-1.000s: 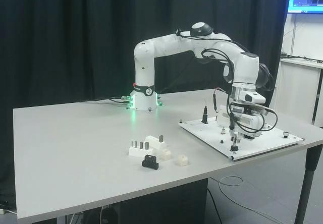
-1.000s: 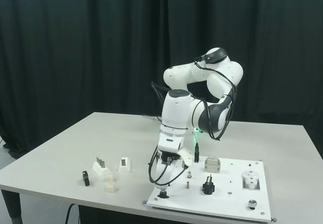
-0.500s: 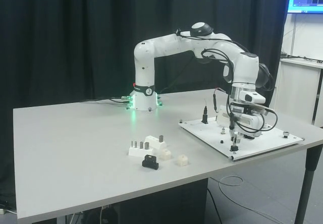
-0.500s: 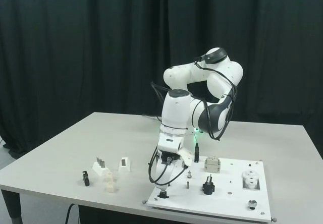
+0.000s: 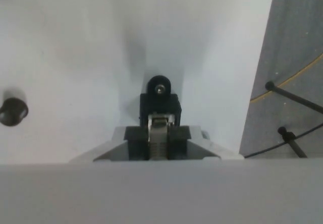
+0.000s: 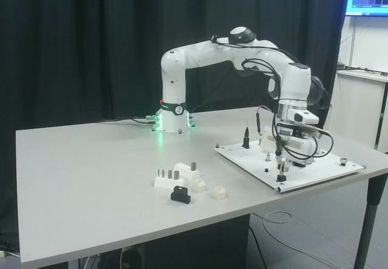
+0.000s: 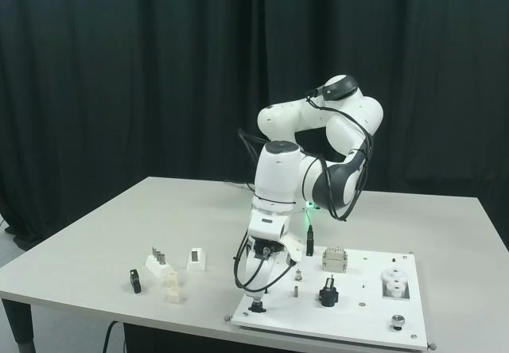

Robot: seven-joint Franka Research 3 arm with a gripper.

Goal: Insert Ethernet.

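My gripper [image 5: 159, 133] is shut on a small grey Ethernet plug [image 5: 159, 125], held between two black pads [image 5: 135, 135]. Directly under the plug sits a black socket [image 5: 159, 100] on the white board [image 5: 75, 57], close to the board's edge. In the first room view the gripper [image 6: 280, 163] hangs just above that socket [image 6: 282, 177] at the near corner of the board [image 6: 321, 169]. The second room view shows the gripper [image 7: 256, 289] over the socket [image 7: 257, 307] at the board's front left corner. Whether the plug touches the socket cannot be told.
A black knob [image 5: 12, 110] sits on the board beside the socket. The board also carries an upright black connector [image 6: 247, 139], a black part [image 7: 327, 294], a grey connector [image 7: 335, 259] and a white round holder [image 7: 395, 283]. White blocks [image 6: 179, 175] and a black piece [image 6: 180, 194] lie on the table. Cables [image 5: 295, 98] run along the floor.
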